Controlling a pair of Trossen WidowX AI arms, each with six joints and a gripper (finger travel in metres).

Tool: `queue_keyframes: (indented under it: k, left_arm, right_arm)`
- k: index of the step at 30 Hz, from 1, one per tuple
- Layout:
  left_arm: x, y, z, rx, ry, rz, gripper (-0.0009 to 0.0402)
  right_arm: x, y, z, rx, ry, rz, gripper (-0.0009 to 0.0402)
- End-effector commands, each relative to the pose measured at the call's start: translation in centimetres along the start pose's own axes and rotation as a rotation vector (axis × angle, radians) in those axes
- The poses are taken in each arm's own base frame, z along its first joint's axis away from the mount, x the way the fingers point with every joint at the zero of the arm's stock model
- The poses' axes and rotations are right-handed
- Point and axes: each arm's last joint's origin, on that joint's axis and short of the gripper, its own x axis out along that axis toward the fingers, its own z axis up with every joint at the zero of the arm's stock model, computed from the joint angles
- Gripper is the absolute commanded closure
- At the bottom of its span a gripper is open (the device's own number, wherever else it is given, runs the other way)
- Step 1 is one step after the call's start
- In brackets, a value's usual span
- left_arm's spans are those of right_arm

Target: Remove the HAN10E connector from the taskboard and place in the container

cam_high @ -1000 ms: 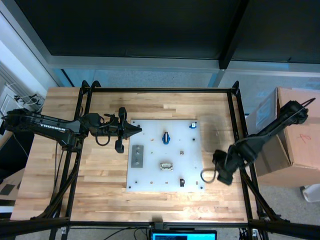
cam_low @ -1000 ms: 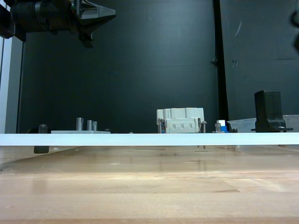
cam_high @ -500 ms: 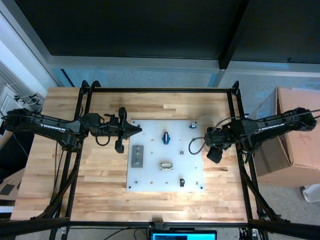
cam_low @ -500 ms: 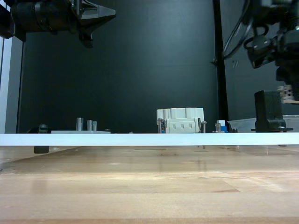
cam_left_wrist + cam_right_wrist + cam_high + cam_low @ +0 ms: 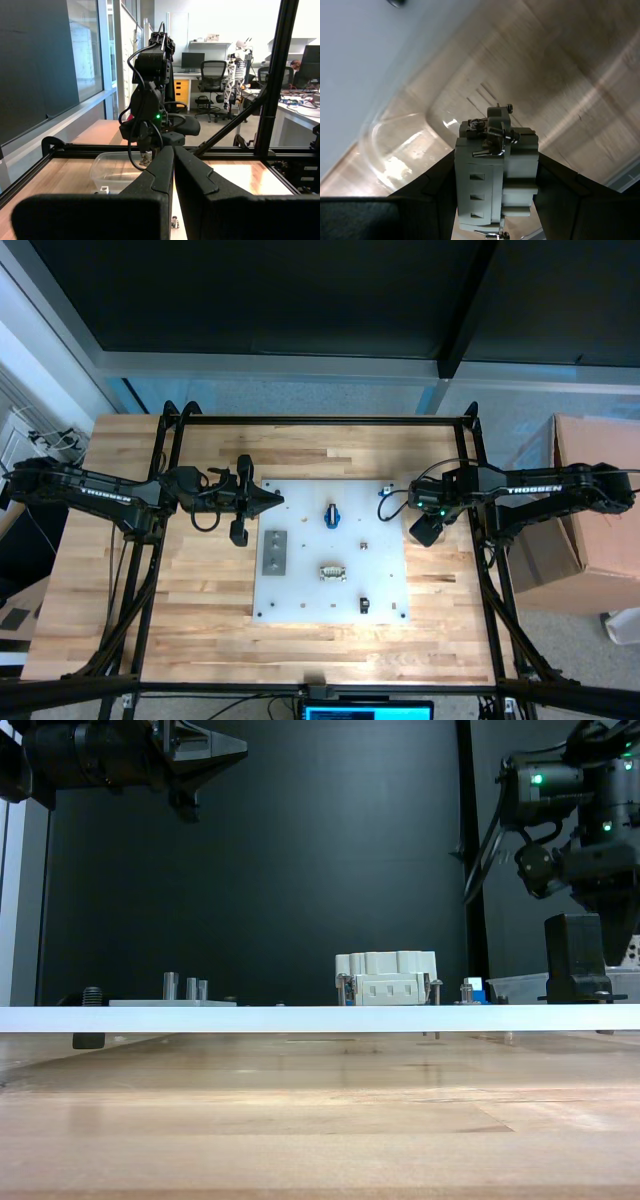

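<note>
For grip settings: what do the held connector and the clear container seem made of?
HAN10E connector, in the right gripper above the container: likely matte grey plastic, moulded slots; metal screws. Container: glossy clear plastic, wood shows through. Left gripper, shut, hangs over board's left edge.

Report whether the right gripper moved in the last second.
Yes. The right gripper, holding the HAN10E connector, moved farther back along the taskboard's right edge, over the container; the left gripper stayed by its far left corner.
</note>
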Motion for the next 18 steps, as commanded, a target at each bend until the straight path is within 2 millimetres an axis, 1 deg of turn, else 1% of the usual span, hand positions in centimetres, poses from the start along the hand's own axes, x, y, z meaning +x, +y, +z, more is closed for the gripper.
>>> queue_keyframes:
  k: [1,7,10,15,18]
  left_arm:
    - [0.0,0.0,0.0,0.0,0.0,0.0,0.0393]
    - [0.0,0.01,0.0,0.0,0.0,0.0,0.0393]
    - [0.0,0.01,0.0,0.0,0.0,0.0,0.0393]
    - [0.0,0.01,0.0,0.0,0.0,0.0,0.0393]
    - [0.01,0.01,0.0,0.0,0.0,0.0,0.0393]
  right_arm:
    - [0.58,0.0,-0.06,0.0,0.001,-0.001,0.0268]
    - [0.94,0.02,-0.07,0.0,-0.007,0.006,0.0193]
    - [0.95,0.02,-0.09,-0.001,-0.006,0.005,0.0164]
    - [0.94,0.04,-0.11,-0.002,-0.006,0.006,0.0131]
    - [0.42,0.3,0.13,-0.007,-0.022,0.019,0.012]
